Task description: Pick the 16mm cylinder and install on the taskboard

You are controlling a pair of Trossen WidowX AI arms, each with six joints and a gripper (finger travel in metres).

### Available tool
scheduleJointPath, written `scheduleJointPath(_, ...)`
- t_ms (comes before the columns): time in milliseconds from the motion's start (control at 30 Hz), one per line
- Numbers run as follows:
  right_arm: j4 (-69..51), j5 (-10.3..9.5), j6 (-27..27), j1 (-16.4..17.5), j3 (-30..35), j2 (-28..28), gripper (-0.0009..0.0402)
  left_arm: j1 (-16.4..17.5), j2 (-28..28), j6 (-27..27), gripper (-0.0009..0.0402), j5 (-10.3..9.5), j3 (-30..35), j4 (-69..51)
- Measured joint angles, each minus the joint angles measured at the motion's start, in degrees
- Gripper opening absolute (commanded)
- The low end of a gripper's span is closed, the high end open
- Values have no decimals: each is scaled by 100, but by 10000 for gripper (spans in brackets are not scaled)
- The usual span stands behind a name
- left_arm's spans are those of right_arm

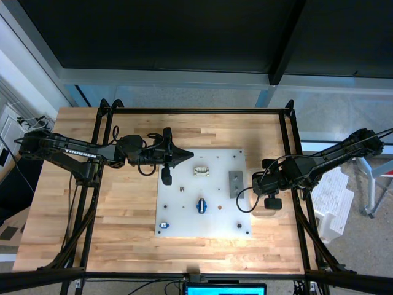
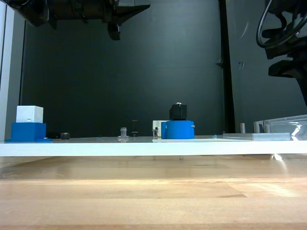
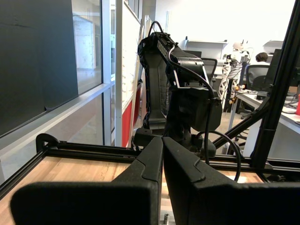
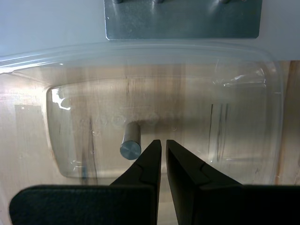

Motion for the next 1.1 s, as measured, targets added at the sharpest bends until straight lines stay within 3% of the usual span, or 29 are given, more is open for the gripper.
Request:
scheduleJointPath(433, 166, -155, 2, 33, -264, 0, 14, 0, -2, 0, 0, 2, -2, 0)
scheduleJointPath(1100, 422, -173, 11, 68, -452, 142, 14, 0, 0, 0, 0, 0, 0, 0)
